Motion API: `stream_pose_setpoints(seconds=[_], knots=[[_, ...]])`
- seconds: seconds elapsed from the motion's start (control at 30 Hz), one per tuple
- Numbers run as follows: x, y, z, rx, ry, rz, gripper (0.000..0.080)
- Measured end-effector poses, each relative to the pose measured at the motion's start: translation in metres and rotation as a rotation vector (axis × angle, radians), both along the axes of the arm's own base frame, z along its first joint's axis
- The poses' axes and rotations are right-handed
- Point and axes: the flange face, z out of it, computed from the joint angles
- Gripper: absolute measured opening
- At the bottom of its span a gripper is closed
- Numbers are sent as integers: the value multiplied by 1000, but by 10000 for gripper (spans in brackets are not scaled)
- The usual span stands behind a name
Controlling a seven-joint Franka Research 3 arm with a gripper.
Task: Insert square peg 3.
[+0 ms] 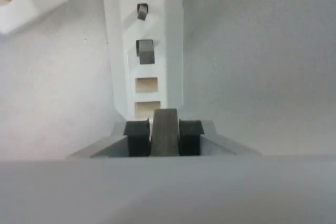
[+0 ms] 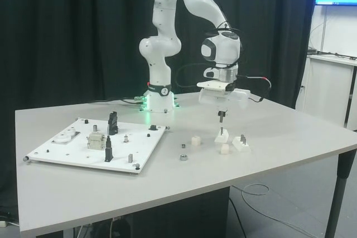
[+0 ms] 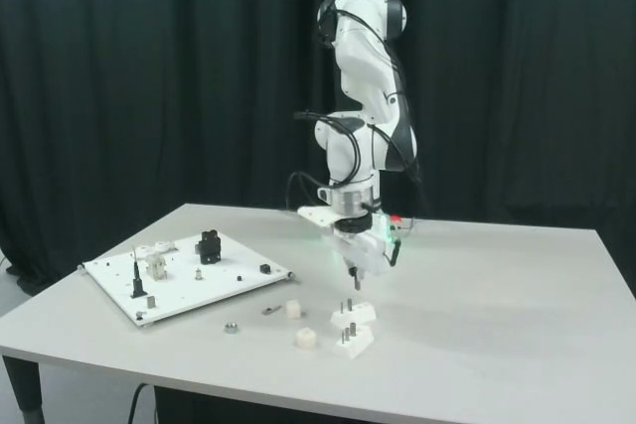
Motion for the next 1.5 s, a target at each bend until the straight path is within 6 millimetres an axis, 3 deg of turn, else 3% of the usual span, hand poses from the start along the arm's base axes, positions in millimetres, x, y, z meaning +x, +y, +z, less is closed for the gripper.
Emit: stream_pose_setpoints(seconds=[1.5], knots=[[3,-13,7,4,-9,-6,114]])
